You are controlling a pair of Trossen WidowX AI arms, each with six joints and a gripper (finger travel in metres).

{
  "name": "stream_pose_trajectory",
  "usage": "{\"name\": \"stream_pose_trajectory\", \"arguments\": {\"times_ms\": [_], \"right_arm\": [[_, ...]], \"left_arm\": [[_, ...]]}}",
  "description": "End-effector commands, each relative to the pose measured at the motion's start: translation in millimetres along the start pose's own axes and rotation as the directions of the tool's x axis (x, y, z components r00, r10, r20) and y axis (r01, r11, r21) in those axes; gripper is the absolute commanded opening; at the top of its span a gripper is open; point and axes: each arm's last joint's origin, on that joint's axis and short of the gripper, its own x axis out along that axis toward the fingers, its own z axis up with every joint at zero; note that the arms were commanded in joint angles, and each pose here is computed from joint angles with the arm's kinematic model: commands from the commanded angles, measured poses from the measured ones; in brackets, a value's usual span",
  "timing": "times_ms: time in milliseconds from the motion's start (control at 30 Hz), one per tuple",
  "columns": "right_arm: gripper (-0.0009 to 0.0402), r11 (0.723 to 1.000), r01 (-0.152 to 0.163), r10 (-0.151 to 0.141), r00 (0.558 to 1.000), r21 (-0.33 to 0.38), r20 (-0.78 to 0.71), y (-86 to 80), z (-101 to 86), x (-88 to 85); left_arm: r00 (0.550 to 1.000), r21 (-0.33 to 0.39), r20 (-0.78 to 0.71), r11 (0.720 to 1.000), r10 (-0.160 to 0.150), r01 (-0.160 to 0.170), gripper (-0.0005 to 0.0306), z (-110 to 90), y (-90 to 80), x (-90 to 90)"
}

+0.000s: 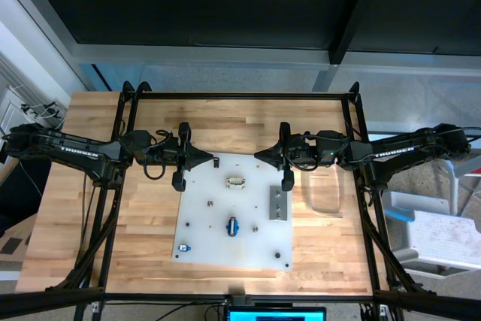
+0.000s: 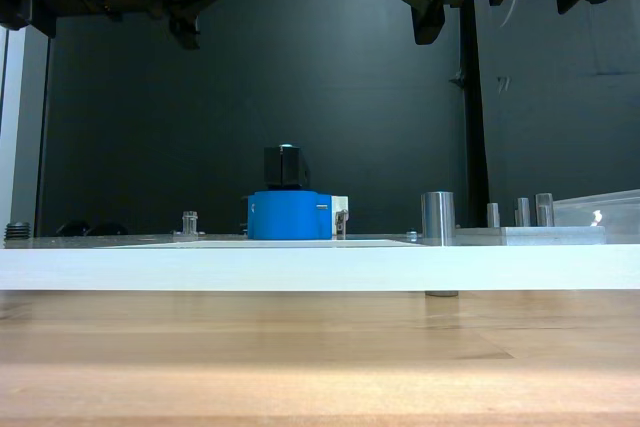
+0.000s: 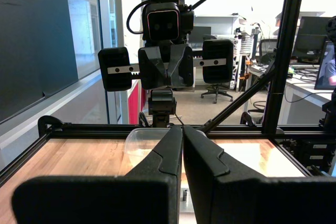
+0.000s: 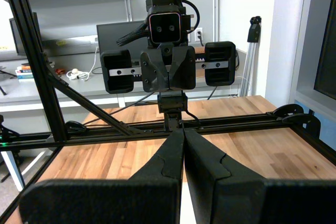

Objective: Pick the 16mm cylinder and place it in the container

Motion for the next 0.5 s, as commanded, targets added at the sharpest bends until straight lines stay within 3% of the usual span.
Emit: {"name": "stream_pose_trajectory", "arguments": {"times_ms": [33,500], "right_arm": [[0.0000,1.000,0.000,0.000,1.000,0.000,0.001,0.0,0.2,0.0],[0.0000,1.000,0.000,0.000,1.000,0.002,-0.007,0.5,3.5,1.2]], "left_arm": [[1.000,0.000,0.000,1.000,0.000,0.000,0.0000,-0.1,0.0,0.1],[1.000,0.000,-0.001,1.000,0.000,0.000,0.0000,-0.1,0.1,0.1]]}}
